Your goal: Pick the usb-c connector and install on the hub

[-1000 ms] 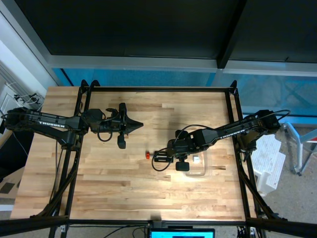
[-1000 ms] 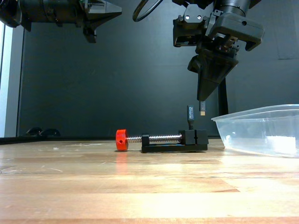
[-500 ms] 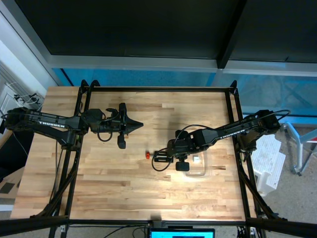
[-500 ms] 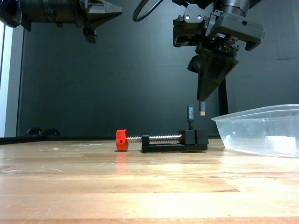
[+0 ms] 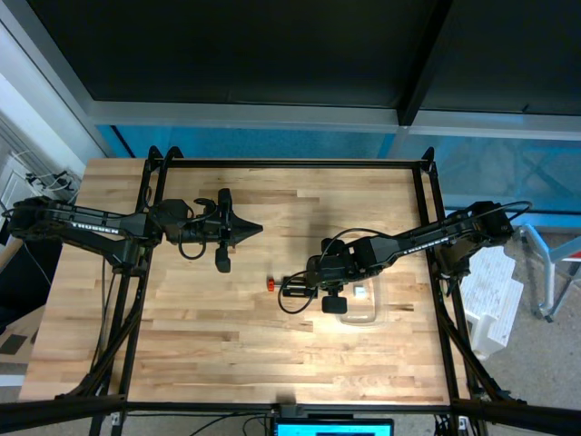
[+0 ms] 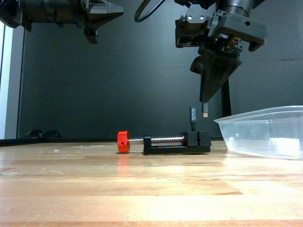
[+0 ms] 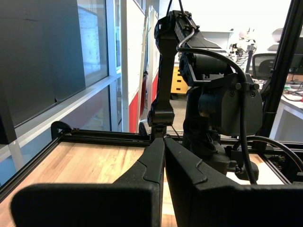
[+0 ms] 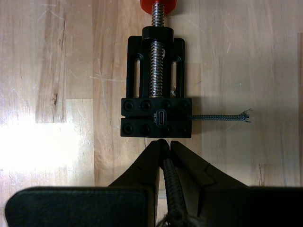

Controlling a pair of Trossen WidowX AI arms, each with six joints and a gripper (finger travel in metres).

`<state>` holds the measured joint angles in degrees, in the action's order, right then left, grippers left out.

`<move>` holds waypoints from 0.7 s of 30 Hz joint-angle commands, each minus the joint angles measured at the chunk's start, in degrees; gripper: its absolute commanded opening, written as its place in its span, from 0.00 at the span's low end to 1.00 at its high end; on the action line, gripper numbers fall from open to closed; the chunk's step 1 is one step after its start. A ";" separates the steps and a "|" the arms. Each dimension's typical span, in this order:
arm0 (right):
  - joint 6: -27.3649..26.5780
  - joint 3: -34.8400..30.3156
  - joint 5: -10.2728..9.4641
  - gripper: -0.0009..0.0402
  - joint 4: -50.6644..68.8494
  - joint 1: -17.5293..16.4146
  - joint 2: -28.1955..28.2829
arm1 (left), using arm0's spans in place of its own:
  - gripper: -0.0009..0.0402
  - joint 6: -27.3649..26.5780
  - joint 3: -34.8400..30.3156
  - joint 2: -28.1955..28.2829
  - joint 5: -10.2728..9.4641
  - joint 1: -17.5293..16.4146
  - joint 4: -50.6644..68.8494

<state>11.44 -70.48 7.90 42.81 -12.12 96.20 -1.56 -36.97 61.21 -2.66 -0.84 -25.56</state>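
While left gripper (image 5: 257,228) hangs closed over tabletop (image 5: 227,350), right gripper (image 6: 204,100) clamps connector (image 6: 205,113) — above hub (image 6: 196,141).

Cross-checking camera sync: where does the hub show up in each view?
High: hub mid-table, under the right gripper; left gripper raised at the left.
Low: hub near centre, beneath the right gripper's usb-c connector.
Left wrist: not in view.
Right wrist: hub just ahead of the right gripper.
Landmark: its red-orange knob.

Matte black arms (image 5: 91,222) are trailing looped black cables (image 6: 142,12); the left tool (image 5: 257,229), at left, and right tool (image 6: 204,100), near centre, are tapering to wedges.
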 commanded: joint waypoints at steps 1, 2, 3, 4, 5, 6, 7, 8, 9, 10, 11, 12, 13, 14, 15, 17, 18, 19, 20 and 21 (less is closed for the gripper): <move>-0.48 -0.20 0.00 0.02 0.07 0.00 -0.11 | 0.02 0.02 0.00 0.00 0.02 0.00 0.00; -0.59 -0.44 0.00 0.02 0.17 0.00 -0.11 | 0.02 0.02 0.00 0.00 0.00 -0.02 0.00; -0.90 -0.79 0.00 0.02 0.46 0.00 -0.11 | 0.02 0.02 0.00 0.00 0.02 0.00 0.02; -1.29 -1.18 0.02 0.02 0.79 0.00 -0.11 | 0.02 0.02 0.00 0.00 0.02 0.00 0.00; -1.49 -1.55 0.04 0.02 1.05 0.00 -0.11 | 0.02 0.02 0.00 0.00 0.02 -0.02 0.00; -1.49 -1.95 0.04 0.02 1.31 0.00 -0.11 | 0.02 0.02 0.00 0.00 0.02 0.00 0.00; -1.49 -2.29 0.04 0.02 1.49 0.00 -0.15 | 0.02 0.02 0.00 0.00 0.00 0.00 0.00; -1.51 -2.56 0.07 0.02 1.57 0.00 -0.28 | 0.02 0.02 0.00 0.00 0.02 0.00 0.00; -1.55 -2.80 0.04 0.02 1.60 0.02 -0.37 | 0.02 0.02 0.00 0.00 0.00 0.00 0.00; -1.55 -2.99 0.07 0.02 1.68 0.02 -0.46 | 0.02 0.02 0.00 0.00 0.02 -0.02 0.00; -1.55 -3.17 0.04 0.02 1.86 0.02 -0.59 | 0.02 0.02 0.00 0.00 0.02 0.00 0.00; -1.53 -3.34 0.07 0.02 2.05 0.02 -0.76 | 0.02 0.02 0.00 0.00 0.02 0.00 0.00; -1.53 -3.56 0.04 0.02 2.36 0.02 -0.92 | 0.02 0.02 0.00 0.00 0.02 -0.02 0.02; -1.53 -3.89 0.07 0.02 2.91 0.02 -0.98 | 0.02 0.02 0.00 0.00 0.02 0.00 0.00; -1.51 -4.31 0.07 0.02 3.65 0.04 -0.98 | 0.02 0.02 0.00 0.00 0.02 0.00 0.00; -1.51 -5.44 0.07 0.02 5.38 0.04 -1.14 | 0.02 0.02 0.00 0.00 0.02 0.00 0.00; -1.51 -5.97 0.07 0.02 6.10 0.04 -1.25 | 0.02 0.02 0.00 0.00 0.02 0.00 0.00; -1.51 -6.43 0.07 0.02 6.58 0.04 -1.31 | 0.02 0.02 0.00 0.00 0.02 -0.02 0.00; -1.49 -6.84 0.07 0.02 6.95 0.04 -1.36 | 0.02 0.02 0.00 0.00 0.02 0.00 0.02; -1.46 -7.21 0.07 0.02 7.30 0.04 -1.42 | 0.02 0.02 0.00 0.00 0.02 0.00 0.02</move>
<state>9.89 -77.21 7.92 49.67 -12.10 94.85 -1.56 -36.95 61.21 -2.66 -0.84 -25.56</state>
